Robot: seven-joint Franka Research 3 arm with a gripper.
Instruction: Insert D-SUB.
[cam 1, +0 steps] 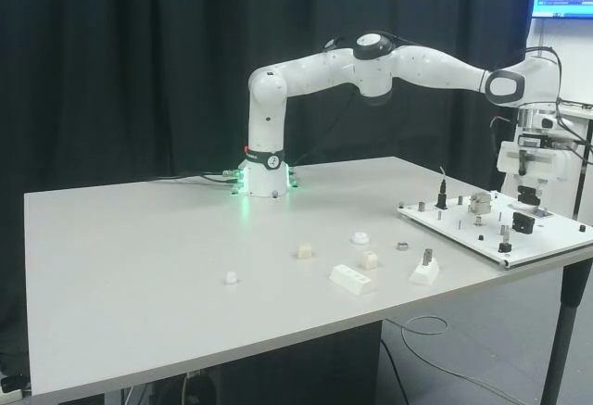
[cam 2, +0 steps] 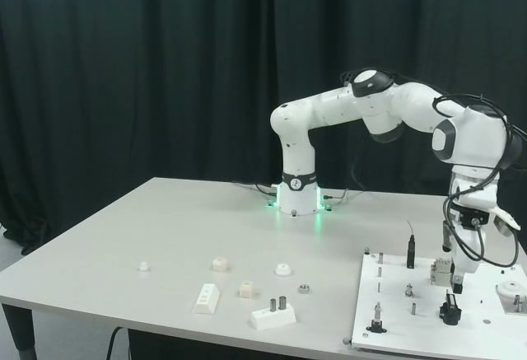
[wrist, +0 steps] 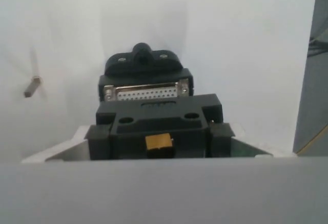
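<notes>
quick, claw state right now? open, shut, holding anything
Claw: shut on the black D-SUB connector, held above the white board.

D-SUB plug (wrist: 145, 78): black hooded shell, domed cable boss between two screws on its back; metal-shrouded face with rows of pins, a fixing screw at each end. Seen in wrist view level and square-on, just beyond socket. Small and dark in first room view (cam 1: 528, 195), hanging above board.

Socket (wrist: 159, 124): black blocky housing, two round holes on upper face, small tab at front. Seated on white board (cam 2: 428, 327) at far edge of tabletop. Mating not visibly complete.
</notes>
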